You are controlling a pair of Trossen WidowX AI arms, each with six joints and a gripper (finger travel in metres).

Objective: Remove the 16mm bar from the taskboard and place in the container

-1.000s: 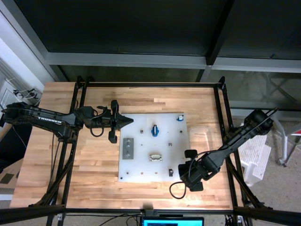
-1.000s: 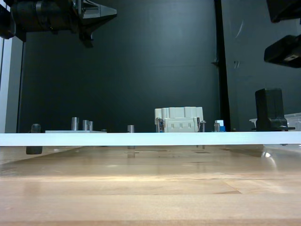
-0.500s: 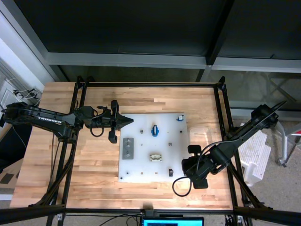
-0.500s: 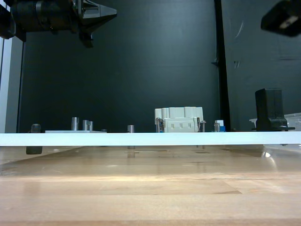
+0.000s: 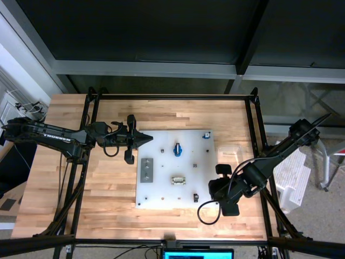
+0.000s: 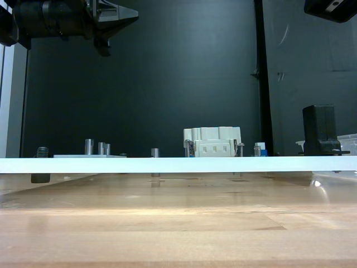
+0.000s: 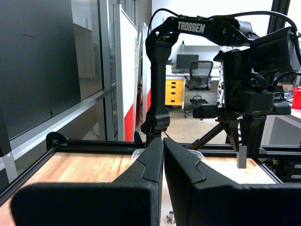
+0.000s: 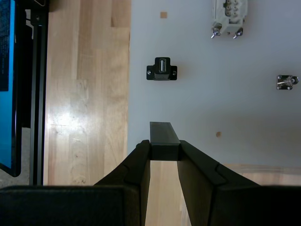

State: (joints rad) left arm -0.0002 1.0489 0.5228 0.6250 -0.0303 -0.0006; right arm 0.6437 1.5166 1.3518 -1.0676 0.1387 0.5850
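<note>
Raised higher, right end effector [image 5: 213, 190] clamps the upright 16mm bar [image 8: 164, 136]; container [image 5: 230, 154] lies beyond, toward the desk's far edge. Left end effector [image 5: 146, 138], closed, hangs over taskboard's [image 5: 161, 183] far-left corner.

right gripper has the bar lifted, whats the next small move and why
Probably carry the right gripper across to the container at this height: it is shut on the 16mm bar, above the right edge of the taskboard, with the tub just beyond. The left gripper hangs shut over the board's left edge.

left gripper [image 5: 146, 138], right gripper [image 8: 164, 143] clear above taskboard [image 5: 161, 183] studs [image 6: 155, 152]
</note>
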